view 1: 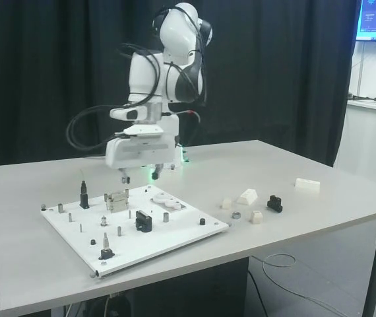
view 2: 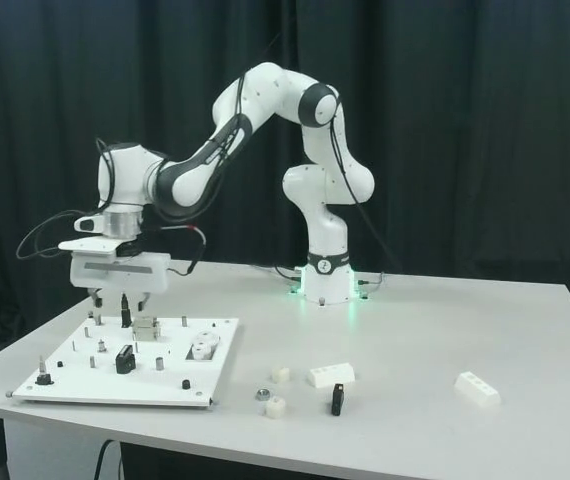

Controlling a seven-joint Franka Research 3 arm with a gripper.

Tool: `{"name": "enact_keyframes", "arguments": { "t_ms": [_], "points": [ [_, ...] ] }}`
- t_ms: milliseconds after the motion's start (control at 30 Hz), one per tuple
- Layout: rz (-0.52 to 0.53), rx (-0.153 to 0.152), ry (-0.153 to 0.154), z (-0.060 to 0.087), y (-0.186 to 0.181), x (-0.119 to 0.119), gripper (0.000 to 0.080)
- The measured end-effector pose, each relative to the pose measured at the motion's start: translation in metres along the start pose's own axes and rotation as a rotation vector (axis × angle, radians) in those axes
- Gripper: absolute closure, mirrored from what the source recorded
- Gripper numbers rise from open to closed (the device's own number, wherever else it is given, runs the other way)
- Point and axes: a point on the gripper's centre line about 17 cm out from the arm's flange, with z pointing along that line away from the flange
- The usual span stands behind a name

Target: Remove square peg 2.

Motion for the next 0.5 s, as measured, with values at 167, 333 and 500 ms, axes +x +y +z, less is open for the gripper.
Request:
{"name": "enact_keyframes", "arguments": {
  "t_ms": [167, 333, 500],
  "points": [
    [0.0, -0.003, 0.01, 0.012, 0.019, 0.004, 0.0003],
    [0.001, -0.003, 0.005, 0.025, 0.033, 0.005, 0.0003],
    [0.007, 0.01, -0.002, 0.035, 0.042, 0.004, 0.0003]
  ]
}}
